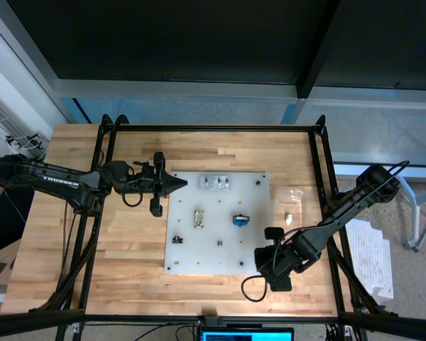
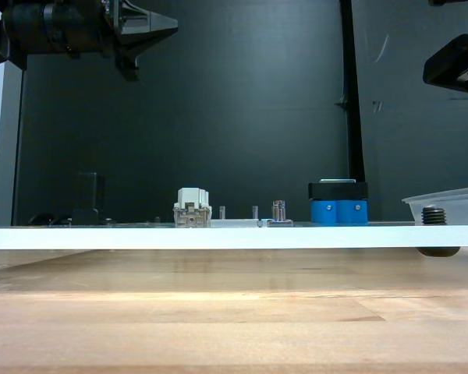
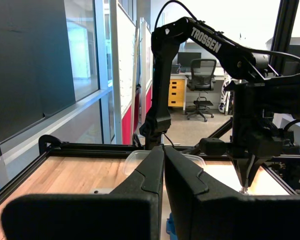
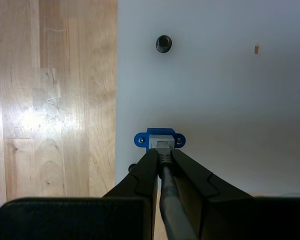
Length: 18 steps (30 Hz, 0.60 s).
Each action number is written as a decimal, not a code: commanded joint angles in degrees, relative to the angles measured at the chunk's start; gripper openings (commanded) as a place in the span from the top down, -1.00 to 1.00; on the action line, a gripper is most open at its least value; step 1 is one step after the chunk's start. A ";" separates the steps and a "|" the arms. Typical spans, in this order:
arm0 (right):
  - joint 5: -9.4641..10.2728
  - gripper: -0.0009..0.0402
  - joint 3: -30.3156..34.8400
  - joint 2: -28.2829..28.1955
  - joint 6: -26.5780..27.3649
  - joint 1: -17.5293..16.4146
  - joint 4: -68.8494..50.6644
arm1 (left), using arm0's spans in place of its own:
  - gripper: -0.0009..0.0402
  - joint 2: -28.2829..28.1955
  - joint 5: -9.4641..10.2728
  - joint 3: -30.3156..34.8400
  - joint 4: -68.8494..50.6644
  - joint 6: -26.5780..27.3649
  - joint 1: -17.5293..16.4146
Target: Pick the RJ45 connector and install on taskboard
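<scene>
Two pincers show: the left gripper (image 1: 183,183), fingers (image 3: 145,175) pressed together, hangs above the far-left part of the large flat white square taskboard (image 1: 199,259); the right gripper (image 4: 162,151), at its near-right corner, pinches the tiny pale grey-white plastic RJ45 connector (image 4: 162,145) right at a small blue flanged fitting (image 4: 141,140). I judge this plug very light, stiff, smooth, with a brittle latch, so flat sides are the place to hold, gently. White letters TROSSEN (image 3: 207,40) stand on the right arm (image 3: 170,75).
</scene>
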State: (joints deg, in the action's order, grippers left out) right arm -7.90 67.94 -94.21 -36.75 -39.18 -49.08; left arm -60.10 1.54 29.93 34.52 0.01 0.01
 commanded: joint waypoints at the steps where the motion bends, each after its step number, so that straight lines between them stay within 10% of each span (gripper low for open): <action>1: 0.31 0.96 -1.38 -0.09 -0.13 -0.09 1.33 | 0.96 -0.02 0.00 0.02 0.00 -0.02 -0.02; 18: 0.72 0.96 -3.04 -0.07 -0.37 -0.09 3.34 | 0.96 -0.02 0.00 0.02 0.00 0.00 -0.02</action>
State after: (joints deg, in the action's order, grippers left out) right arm -7.44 65.04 -94.08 -37.15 -39.24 -45.60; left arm -60.10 1.56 29.93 34.52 0.01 0.01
